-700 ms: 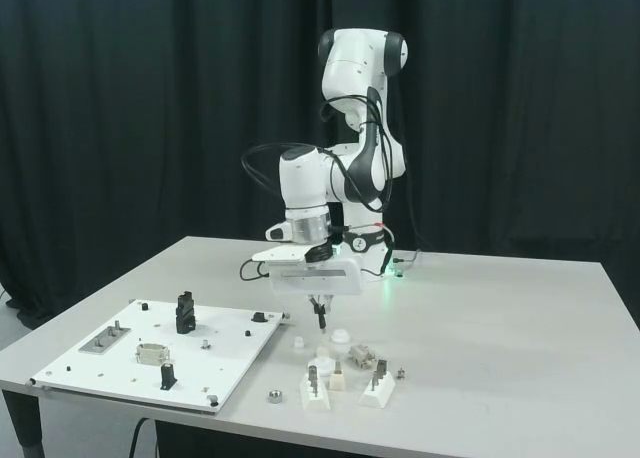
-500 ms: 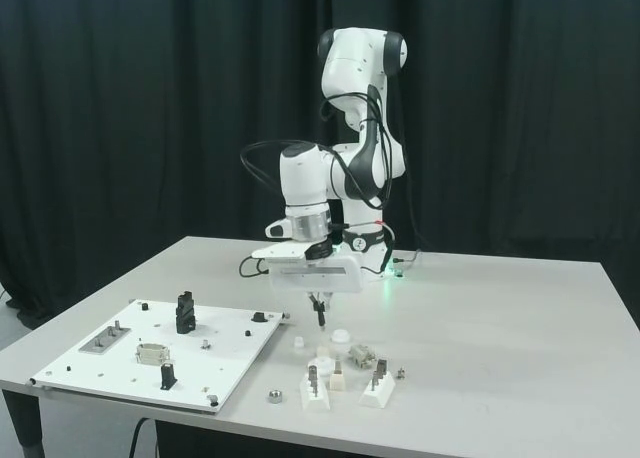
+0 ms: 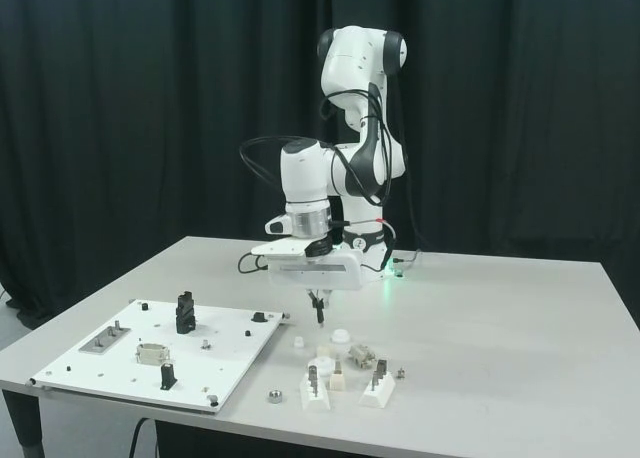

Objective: Insert USB.

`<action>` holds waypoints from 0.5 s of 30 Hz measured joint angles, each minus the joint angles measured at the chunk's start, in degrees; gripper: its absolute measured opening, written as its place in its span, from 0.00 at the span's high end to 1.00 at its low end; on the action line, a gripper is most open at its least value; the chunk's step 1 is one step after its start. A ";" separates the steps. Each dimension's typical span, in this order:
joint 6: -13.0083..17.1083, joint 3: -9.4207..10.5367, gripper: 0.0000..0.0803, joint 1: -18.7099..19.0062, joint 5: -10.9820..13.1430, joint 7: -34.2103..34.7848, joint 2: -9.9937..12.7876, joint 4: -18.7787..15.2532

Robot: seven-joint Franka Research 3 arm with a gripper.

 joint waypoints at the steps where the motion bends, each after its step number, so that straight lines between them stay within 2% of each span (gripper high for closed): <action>1: -0.06 0.00 0.92 0.00 -0.12 0.05 0.00 0.06; 15: -0.43 0.00 0.92 0.00 -0.63 0.26 0.00 0.34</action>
